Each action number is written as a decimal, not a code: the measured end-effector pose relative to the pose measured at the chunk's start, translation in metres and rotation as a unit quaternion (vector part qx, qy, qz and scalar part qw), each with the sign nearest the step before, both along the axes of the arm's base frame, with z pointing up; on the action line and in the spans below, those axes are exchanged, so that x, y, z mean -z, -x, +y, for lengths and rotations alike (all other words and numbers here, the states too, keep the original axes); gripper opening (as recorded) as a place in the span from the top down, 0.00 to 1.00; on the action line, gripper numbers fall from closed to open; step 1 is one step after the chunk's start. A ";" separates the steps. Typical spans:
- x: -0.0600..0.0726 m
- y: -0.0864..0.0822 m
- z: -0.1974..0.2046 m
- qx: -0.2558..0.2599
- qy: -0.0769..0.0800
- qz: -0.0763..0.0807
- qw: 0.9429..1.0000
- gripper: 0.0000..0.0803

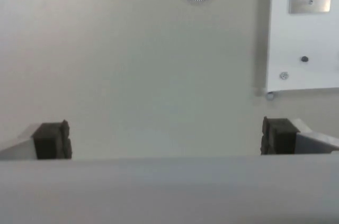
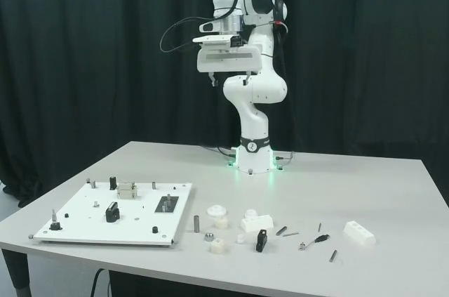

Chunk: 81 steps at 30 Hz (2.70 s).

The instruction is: Remove square peg 4.

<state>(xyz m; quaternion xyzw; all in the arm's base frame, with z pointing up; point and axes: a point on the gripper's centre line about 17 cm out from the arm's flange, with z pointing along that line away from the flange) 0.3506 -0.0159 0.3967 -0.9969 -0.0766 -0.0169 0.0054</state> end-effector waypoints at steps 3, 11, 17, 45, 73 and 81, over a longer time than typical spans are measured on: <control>0.002 -0.002 0.000 0.000 0.000 0.000 1.000 0.00; 0.004 -0.010 0.000 0.001 0.000 -0.005 1.000 0.00; 0.006 -0.017 -0.002 0.003 0.000 -0.011 1.000 0.00; 0.016 -0.054 -0.020 0.005 -0.004 -0.038 0.999 0.00; 0.011 -0.092 -0.046 -0.006 -0.002 -0.049 0.999 0.00; 0.009 -0.103 -0.063 -0.018 0.002 -0.049 0.999 0.00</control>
